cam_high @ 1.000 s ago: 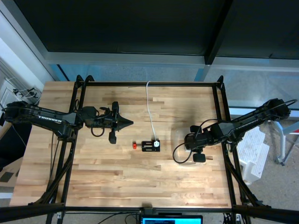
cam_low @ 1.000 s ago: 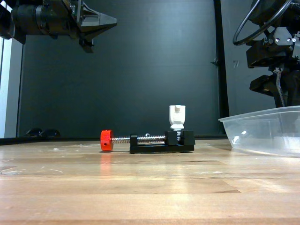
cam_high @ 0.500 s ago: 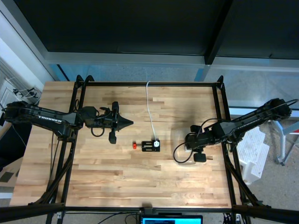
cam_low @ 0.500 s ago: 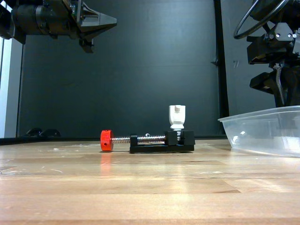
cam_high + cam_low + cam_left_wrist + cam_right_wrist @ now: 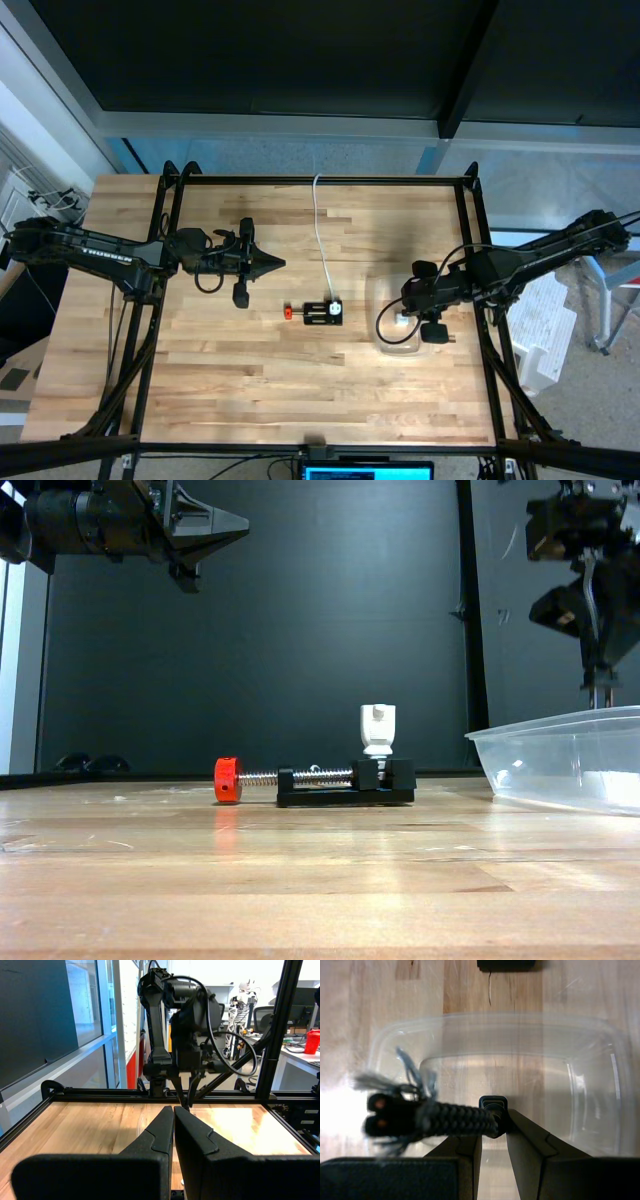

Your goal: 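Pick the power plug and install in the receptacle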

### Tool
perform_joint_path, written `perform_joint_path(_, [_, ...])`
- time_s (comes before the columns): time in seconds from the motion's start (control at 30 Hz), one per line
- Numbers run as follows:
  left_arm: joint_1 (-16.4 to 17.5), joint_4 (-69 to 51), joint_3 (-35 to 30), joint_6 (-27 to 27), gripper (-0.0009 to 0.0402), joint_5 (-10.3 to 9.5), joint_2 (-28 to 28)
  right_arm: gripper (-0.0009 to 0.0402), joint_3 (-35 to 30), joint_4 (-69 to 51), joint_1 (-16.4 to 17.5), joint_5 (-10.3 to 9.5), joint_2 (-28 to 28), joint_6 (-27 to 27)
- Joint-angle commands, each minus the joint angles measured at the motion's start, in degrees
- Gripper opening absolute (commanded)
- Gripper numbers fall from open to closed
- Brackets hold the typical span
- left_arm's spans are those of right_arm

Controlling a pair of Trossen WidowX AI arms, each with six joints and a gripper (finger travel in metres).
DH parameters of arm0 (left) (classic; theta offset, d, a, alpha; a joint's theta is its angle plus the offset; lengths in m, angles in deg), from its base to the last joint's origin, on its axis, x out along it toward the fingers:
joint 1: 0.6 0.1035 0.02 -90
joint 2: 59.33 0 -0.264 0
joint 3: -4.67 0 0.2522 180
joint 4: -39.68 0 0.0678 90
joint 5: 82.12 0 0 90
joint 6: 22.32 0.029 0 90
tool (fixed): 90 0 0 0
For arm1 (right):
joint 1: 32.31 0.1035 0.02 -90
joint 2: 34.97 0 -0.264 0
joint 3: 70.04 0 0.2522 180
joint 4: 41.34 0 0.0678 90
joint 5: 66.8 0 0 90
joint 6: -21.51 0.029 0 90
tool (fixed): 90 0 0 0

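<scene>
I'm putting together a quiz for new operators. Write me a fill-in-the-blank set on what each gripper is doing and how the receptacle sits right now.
1. The right gripper, above the clear tray, is shut on the ____.
2. The left gripper, hanging over the left half of the table, has its fingers ____.
3. The receptacle stands upright in a black clamp whose knob is coloured ____.
Missing words: power plug; shut; red.
</scene>
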Motion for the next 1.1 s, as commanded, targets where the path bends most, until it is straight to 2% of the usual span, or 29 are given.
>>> perform_joint_path(0.03, [0.0, 0.0, 0.0, 0.0, 0.0000, 0.02, 0.0, 0.0000, -2.5, -1.5, 0.0, 0.07, -0.1, 0.0])
perform_joint_path(0.4, [0.0, 0.0, 0.0, 0.0, 0.0000, 0.02, 0.0, 0.0000, -6.1, -1.6, -0.7, 0.07, 1.8, 0.0])
perform_joint_path(0.87, [0.0, 0.0, 0.0, 0.0, 0.0000, 0.02, 0.0, 0.0000, -19.3, 0.0, -7.2, -0.15, 17.0, -4.7])
perform_joint_path(1.1, [0.0, 0.0, 0.0, 0.0, 0.0000, 0.02, 0.0, 0.0000, -26.3, 0.2, -9.0, -0.11, 25.4, -7.3])
